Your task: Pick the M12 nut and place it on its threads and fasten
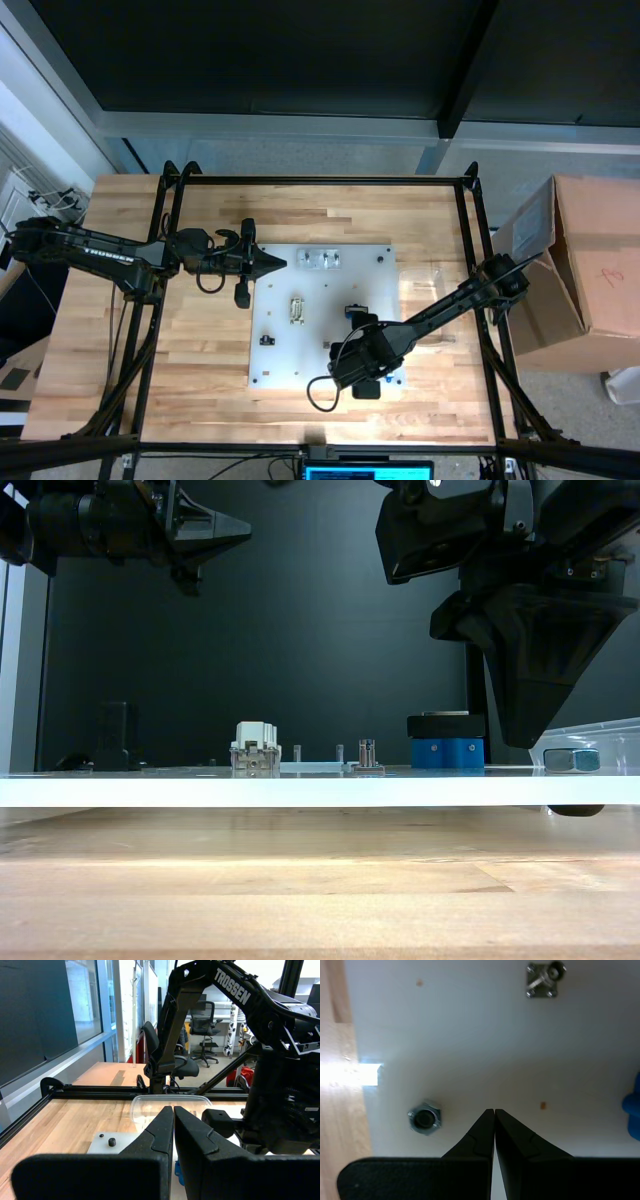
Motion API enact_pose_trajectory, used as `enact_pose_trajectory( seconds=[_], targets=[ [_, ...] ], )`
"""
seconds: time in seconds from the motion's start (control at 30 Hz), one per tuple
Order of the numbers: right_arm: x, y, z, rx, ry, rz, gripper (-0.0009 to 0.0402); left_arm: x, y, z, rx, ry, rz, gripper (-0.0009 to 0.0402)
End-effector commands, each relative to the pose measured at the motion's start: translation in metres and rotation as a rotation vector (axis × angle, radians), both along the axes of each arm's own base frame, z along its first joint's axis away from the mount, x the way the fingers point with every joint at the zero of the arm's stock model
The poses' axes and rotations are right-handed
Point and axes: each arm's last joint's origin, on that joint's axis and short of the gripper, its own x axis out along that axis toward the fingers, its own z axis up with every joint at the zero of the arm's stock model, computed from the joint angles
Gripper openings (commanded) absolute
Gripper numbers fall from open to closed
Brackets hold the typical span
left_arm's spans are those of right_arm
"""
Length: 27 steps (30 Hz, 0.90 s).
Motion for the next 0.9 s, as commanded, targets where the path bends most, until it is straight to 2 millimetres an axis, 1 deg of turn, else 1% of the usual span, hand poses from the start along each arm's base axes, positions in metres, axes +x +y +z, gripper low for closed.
enact_pose_trajectory(
  seconds=[0.03, 0.3, 0.5, 0.77, 0.9],
  targets=[
    [0.001, 0.002, 0.0, 0.04, 0.005, 0.012, 0.0, 0.0, 0.0, 0.0, 0.0, 0.0, 0.0, 0.0],
    [-0.001, 0.004, -0.003, 0.11, 0.047, 0.024, 0.0, 0.0, 0.0, 0.0, 0.0, 0.0, 0.0, 0.0],
    [-0.006, 0.007, -0.002, 0.279, 0.165, 0.049, 0.0, 0.0, 0.0, 0.0, 0.0, 0.0, 0.0, 0.0],
    [-0.009, 0.006, 0.0, 0.274, 0.183, 0.039, 0.0, 0.0, 0.0, 0.0, 0.0, 0.0, 0.0, 0.0],
    [-0.01, 0.005, 0.007, 0.26, 0.15, 0.04, 0.0, 0.0, 0.0, 0.0, 0.0, 0.0, 0.0, 0.0]
  ],
)
